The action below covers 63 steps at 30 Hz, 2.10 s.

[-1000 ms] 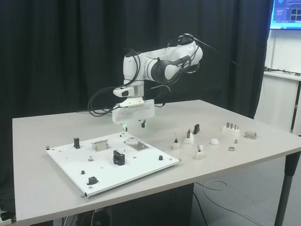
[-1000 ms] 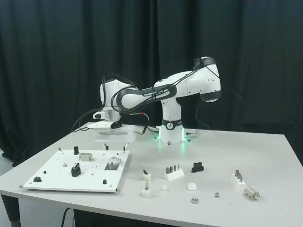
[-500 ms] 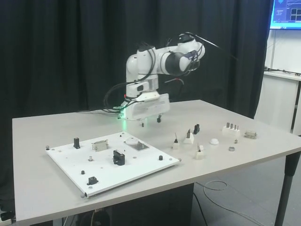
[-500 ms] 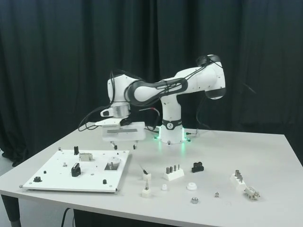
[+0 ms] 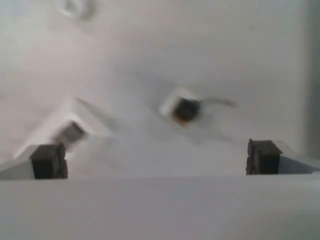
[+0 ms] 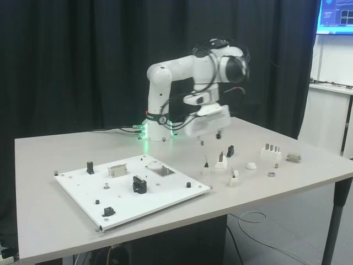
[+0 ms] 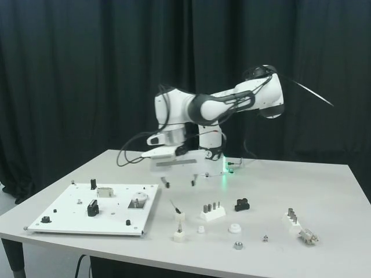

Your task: Pick medium gear.

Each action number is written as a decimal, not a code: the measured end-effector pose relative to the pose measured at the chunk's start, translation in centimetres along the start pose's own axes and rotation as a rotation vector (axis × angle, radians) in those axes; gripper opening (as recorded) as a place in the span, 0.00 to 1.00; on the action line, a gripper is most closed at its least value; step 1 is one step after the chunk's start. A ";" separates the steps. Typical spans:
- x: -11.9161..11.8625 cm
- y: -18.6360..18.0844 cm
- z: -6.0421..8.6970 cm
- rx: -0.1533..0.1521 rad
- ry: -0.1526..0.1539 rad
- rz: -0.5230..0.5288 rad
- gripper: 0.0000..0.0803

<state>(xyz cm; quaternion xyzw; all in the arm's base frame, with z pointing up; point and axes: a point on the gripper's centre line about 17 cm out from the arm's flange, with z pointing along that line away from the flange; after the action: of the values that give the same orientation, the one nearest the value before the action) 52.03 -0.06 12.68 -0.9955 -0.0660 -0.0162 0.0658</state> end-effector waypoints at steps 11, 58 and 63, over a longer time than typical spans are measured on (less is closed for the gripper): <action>2.9 -7.1 2.3 -0.030 -0.019 -0.042 1.00; 4.7 -17.2 14.5 -0.121 -0.046 -0.057 1.00; 4.8 -17.1 14.8 -0.124 -0.045 -0.046 1.00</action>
<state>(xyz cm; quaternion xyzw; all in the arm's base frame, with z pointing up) 54.82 19.37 0.41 -0.9960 -0.0890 0.0007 0.0023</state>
